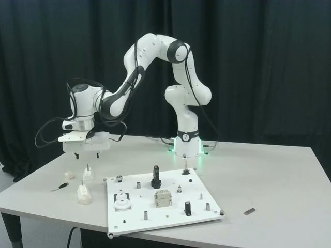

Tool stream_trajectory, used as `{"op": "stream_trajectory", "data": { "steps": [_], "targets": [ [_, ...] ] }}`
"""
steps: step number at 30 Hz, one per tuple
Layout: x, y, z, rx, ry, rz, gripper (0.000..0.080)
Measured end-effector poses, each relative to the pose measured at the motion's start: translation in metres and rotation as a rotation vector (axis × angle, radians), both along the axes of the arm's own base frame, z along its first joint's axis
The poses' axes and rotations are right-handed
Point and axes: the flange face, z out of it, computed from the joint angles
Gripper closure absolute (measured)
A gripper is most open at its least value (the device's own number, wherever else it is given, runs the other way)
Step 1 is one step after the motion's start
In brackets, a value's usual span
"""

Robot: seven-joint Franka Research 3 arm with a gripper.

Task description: Pick square peg 2.

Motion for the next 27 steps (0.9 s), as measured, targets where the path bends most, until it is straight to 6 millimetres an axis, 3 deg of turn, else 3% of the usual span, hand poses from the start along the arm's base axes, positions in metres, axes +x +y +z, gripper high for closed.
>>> {"op": "stream_trajectory", "data": {
  "steps": [14, 27],
  "targets": [
    [-0.027, -0.03, -0.038, 0.026, 0.029, 0.03, 0.0003],
    [-0.047, -0.041, -0.068, 0.032, 0.009, 0.035, 0.0003]
  ]
}}
